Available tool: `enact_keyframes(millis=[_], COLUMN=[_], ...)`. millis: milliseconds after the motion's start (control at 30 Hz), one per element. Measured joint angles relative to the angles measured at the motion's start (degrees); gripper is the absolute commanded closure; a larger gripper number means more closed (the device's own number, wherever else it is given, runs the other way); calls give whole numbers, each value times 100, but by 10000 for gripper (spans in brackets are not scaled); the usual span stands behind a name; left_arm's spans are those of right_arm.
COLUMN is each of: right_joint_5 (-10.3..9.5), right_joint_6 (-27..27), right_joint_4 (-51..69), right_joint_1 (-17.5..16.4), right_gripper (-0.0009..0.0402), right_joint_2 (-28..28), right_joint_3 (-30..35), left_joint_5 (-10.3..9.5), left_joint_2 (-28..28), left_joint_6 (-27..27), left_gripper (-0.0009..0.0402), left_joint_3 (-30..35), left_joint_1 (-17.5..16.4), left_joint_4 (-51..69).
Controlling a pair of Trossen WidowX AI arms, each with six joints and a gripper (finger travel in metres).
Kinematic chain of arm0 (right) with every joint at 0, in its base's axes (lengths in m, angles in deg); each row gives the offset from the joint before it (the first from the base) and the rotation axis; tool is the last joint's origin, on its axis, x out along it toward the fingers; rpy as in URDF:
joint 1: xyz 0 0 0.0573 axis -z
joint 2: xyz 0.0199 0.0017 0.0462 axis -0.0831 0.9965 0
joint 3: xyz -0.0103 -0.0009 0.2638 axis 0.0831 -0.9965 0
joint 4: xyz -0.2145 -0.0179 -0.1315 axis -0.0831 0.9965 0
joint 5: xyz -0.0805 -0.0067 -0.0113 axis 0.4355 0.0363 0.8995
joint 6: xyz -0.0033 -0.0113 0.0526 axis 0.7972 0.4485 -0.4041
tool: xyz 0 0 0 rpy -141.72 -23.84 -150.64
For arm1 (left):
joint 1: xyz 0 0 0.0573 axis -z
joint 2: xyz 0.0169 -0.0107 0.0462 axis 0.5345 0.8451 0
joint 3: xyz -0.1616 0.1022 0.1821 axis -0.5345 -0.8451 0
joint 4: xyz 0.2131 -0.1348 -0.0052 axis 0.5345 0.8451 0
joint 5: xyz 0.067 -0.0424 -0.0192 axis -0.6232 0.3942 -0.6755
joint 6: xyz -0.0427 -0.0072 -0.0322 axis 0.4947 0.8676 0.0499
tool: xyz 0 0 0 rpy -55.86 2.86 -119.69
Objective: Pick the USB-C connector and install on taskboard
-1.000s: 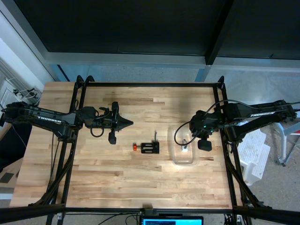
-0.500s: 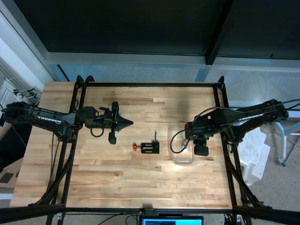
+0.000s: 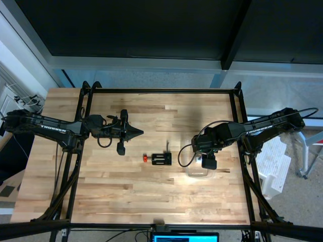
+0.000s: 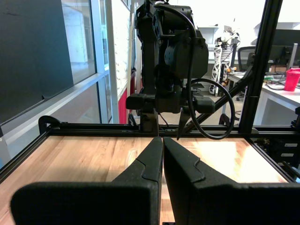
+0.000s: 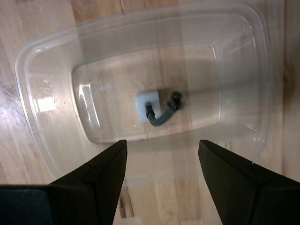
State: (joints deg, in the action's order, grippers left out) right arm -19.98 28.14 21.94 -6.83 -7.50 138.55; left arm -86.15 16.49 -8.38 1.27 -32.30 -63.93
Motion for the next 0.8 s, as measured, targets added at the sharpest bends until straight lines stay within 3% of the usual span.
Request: enact_keyframes(millis=[800], right_joint_5=[107], right_joint_6=[173], right_joint_4=[-1093], right_joint_1=[-146], right_gripper=[181], right_joint_2=[164], right_joint_3=[-804], left_joint_5=[-2], left_joint_2=[0], left_joint_6=[0], left_gripper=[393], left_joint_3=[0], left_joint_1=[0], left_joint_4=[0])
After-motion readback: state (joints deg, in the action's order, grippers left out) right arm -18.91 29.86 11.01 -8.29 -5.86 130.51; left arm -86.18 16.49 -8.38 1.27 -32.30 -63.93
